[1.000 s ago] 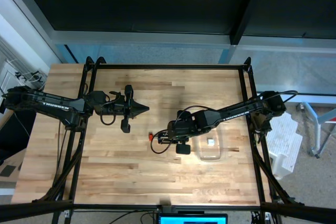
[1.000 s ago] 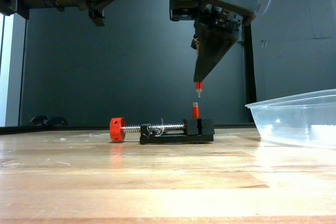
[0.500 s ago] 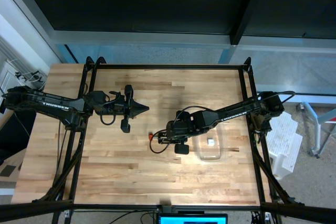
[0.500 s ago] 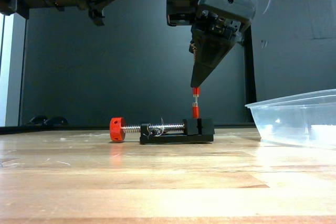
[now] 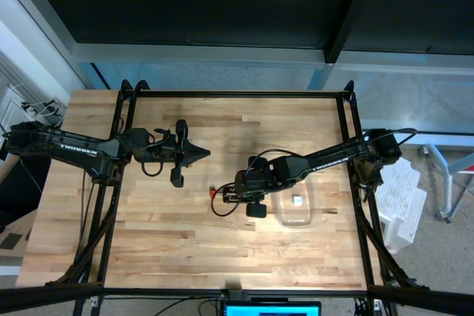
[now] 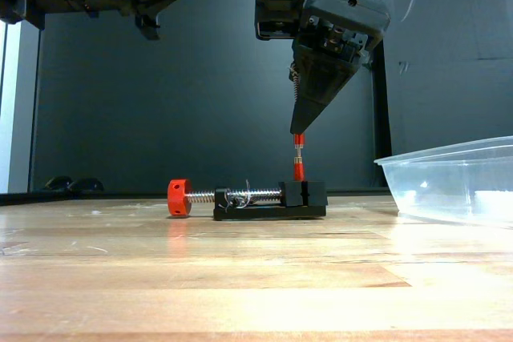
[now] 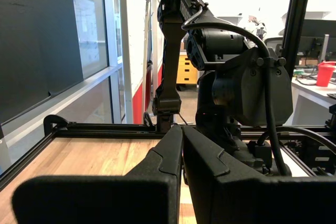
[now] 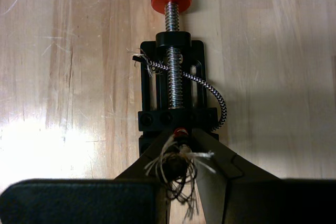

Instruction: Pick the RCA connector and install on taskboard

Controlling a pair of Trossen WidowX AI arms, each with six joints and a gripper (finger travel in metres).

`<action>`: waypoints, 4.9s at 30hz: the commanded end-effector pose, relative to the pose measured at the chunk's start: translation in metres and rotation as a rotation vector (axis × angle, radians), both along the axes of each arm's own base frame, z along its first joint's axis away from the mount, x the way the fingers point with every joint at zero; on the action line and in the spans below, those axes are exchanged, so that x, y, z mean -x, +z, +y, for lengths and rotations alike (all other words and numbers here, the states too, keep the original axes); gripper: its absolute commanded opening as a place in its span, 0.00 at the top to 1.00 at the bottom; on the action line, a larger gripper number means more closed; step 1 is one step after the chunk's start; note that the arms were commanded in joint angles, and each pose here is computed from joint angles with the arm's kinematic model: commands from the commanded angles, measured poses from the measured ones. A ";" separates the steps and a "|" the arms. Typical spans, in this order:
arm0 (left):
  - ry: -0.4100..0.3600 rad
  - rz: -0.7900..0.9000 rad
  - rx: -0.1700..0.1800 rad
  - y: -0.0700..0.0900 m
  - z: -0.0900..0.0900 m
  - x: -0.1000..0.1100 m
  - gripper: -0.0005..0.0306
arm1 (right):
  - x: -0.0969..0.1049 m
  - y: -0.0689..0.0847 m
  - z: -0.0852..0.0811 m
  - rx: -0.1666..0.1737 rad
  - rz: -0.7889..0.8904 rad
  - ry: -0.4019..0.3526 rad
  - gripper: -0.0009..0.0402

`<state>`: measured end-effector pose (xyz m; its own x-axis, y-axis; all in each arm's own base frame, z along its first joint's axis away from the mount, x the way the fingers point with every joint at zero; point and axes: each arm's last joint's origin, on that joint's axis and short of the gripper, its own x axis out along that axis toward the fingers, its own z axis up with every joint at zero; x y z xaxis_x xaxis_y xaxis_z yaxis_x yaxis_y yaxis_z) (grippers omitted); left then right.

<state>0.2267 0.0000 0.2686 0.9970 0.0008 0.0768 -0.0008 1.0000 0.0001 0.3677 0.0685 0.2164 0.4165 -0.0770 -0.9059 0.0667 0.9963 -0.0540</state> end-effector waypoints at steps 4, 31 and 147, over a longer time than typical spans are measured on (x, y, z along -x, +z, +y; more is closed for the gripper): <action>0.000 0.000 0.000 0.000 0.000 0.000 0.98 | 0.000 -0.002 0.000 0.001 0.004 -0.001 0.98; 0.000 0.000 0.000 0.000 0.000 0.000 0.98 | 0.002 -0.012 -0.008 0.001 0.005 -0.019 0.98; 0.000 0.000 0.000 0.000 0.000 0.000 0.98 | 0.137 0.090 -0.055 -0.058 -0.998 -0.042 0.99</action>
<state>0.2268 0.0000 0.2686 0.9970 0.0004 0.0768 -0.0004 1.0000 0.0001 0.2325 0.0158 0.3083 0.9844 -0.0705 -0.1611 0.0863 0.9919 0.0928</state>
